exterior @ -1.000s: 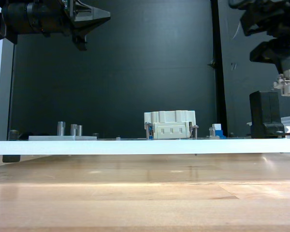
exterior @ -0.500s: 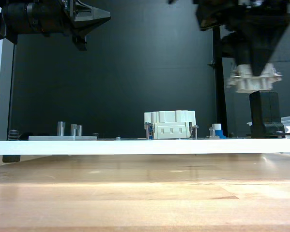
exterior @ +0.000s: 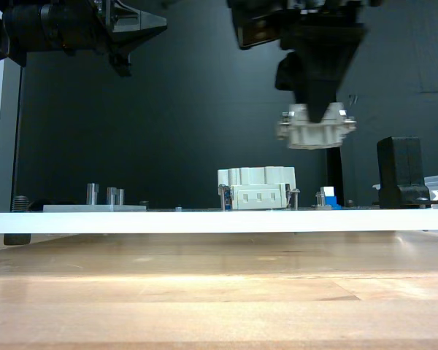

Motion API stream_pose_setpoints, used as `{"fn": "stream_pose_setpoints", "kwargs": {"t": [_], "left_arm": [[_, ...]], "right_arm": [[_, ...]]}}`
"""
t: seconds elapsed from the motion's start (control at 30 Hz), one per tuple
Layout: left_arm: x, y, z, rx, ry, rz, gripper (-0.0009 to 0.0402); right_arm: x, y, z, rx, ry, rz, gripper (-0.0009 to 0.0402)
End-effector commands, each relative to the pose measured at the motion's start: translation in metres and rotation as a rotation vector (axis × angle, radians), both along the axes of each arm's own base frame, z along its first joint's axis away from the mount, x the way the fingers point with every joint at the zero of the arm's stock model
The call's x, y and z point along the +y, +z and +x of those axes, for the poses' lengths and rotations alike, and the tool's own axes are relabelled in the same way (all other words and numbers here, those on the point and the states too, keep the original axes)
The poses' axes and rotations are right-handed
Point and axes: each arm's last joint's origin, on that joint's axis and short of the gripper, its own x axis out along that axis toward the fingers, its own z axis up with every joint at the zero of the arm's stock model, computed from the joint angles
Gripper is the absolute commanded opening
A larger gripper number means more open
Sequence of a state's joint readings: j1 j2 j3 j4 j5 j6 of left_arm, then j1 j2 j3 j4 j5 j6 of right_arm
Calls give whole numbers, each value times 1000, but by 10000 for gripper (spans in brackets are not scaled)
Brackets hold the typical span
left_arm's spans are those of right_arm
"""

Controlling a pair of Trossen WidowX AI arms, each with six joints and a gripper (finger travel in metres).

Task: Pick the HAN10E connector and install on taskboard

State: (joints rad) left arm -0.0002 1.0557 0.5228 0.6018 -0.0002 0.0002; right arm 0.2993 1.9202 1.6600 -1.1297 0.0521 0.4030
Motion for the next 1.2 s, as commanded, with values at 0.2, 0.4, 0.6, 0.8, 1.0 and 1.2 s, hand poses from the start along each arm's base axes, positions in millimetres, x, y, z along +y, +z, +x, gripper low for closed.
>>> {"fn": "stream_pose_setpoints", "kwargs": {"t": [0.2,0.4,0.6,0.8,1.0,1.2], "left_arm": [[0,0,0,0,0,0,1],[0,0,0,0,0,0,1],[0,0,0,0,0,0,1],[0,0,0,0,0,0,1],[0,0,0,0,0,0,1],[0,0,0,0,0,0,1]], "right_arm": [[4,-3,28,6,35,-10,18],[6,-7,43,10,78,-19,18],[9,-11,52,12,90,-22,18],[9,-12,52,14,92,-24,18],[9,-12,52,12,101,-25,18],[10,-18,55,21,107,-27,18]]}}
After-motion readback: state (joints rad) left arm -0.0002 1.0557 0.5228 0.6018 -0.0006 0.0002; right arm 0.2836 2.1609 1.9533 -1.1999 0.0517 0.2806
